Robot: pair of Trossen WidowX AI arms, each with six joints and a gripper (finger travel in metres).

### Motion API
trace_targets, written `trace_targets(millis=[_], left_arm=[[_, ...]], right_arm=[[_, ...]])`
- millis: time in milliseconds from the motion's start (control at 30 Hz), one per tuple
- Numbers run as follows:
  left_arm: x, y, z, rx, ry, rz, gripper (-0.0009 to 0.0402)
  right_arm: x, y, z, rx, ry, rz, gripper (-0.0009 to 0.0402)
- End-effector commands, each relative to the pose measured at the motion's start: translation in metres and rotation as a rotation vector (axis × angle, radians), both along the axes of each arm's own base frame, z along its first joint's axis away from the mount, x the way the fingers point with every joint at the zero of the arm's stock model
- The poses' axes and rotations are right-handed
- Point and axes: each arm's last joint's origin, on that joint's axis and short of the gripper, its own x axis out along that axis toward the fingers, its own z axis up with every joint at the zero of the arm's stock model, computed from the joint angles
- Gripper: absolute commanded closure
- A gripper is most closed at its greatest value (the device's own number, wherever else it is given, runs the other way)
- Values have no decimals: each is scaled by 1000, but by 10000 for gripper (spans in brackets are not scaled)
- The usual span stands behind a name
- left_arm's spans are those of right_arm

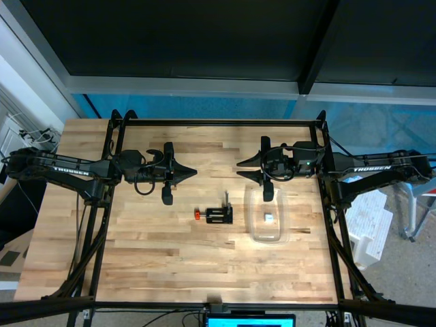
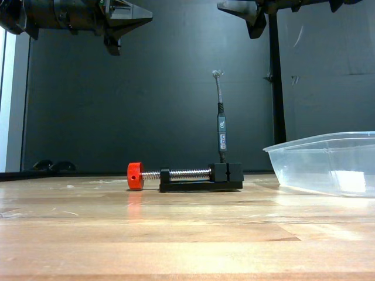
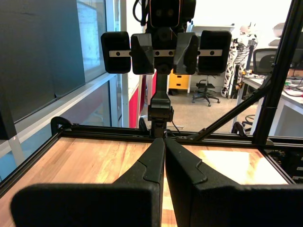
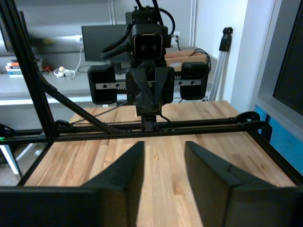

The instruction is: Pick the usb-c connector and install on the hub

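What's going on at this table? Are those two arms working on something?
Nothing is being handled yet. Both arms hang above the wooden table, facing each other: the left gripper is shut and the right gripper is open, both empty. Below them lies the hub, a black block with an orange-red knob, beside a clear plastic tray that holds a small pale grey piece. I cannot pick out the usb-c connector meant for the hub.

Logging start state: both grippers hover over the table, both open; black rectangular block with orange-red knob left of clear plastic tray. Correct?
No: the left gripper is shut, jaws touching, per the left wrist view; only the right gripper is open. Both hover over the table, the black block with the orange-red knob lies left of the clear plastic tray.
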Motion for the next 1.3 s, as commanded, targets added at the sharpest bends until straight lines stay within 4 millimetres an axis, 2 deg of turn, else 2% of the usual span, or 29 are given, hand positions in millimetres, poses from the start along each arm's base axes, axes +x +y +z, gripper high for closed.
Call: trace_targets(millis=[33,167,267,700,1300], left_arm=[[0,0,0,0,0,0,393],[0,0,0,0,0,0,393],[0,0,0,0,0,0,393],[0,0,0,0,0,0,393],[0,0,0,0,0,0,393]], right_arm=[[-3,0,-5,0,-10,-2,342],[-4,0,-10,-4,-18,-2,395],[-5,0,-12,-6,-46,-2,387],[-7,0,-27,-4,-135,-10,394],[-4,0,-32,-8,-117,-11,393]])
